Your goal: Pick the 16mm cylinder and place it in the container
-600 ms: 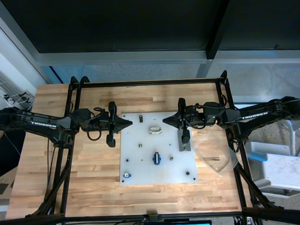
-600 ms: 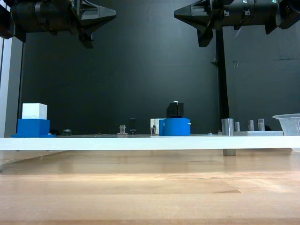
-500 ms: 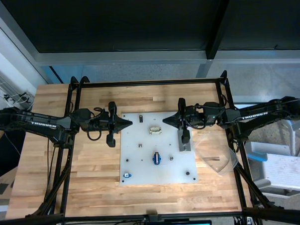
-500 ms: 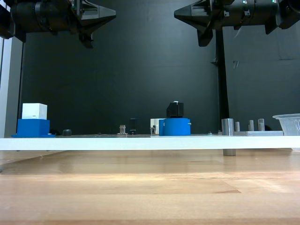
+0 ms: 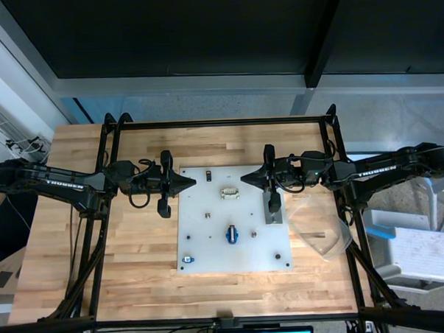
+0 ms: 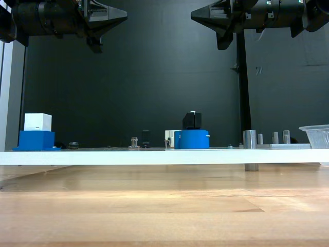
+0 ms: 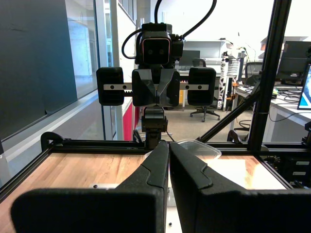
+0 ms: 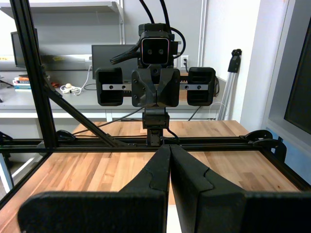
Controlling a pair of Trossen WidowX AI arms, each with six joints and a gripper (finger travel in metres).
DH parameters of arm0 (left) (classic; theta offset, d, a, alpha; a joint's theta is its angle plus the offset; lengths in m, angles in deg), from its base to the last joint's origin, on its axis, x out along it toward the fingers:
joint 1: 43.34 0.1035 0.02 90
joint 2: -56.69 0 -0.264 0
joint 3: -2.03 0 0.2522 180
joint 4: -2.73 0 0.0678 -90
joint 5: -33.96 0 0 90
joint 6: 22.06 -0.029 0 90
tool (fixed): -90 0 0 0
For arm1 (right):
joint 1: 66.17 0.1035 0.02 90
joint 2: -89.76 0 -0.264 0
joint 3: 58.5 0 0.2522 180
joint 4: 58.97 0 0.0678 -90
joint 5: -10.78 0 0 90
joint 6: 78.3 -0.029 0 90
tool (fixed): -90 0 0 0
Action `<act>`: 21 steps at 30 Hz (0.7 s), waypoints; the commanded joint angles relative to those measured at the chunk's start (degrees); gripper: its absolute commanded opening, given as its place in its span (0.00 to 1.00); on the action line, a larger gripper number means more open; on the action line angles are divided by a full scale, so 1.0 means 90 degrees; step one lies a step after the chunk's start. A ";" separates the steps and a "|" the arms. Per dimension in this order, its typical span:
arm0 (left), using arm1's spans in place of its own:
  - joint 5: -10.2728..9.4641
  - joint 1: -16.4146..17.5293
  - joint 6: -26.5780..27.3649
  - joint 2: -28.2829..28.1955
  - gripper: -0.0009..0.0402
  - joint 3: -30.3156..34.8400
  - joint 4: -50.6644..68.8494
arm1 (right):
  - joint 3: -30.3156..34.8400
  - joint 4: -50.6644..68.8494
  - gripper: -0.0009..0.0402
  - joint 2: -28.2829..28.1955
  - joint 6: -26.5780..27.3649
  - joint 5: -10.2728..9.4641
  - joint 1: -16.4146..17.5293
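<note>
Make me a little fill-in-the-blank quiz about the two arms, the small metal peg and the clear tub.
1. The left gripper and the right gripper both hang high above the white board, each with its jaws ___.
2. In the low view, the 16mm cylinder stands upright on the board, to the ___ of the blue part.
3. The container sits off the board, on the ___ table.

Missing words: shut; right; wooden.

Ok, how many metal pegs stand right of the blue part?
4: the 16mm cylinder nearest it, three thinner pegs on the grey block; more may be hidden. Left gripper and right gripper hang shut above the board.
</note>
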 commanded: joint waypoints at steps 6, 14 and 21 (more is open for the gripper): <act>0.0000 0.0000 0.0000 -0.0002 0.02 0.0002 0.0000 | 0.0865 0.1984 0.02 -0.0002 -0.0029 0.0002 0.0002; 0.0000 0.0002 0.0000 -0.0002 0.02 0.0002 -0.0002 | 0.1872 0.4362 0.02 -0.0051 -0.0367 -0.0010 0.0019; 0.0000 0.0000 0.0000 -0.0002 0.02 0.0002 -0.0002 | 0.2739 0.6263 0.02 -0.0291 -0.0342 -0.0019 0.0032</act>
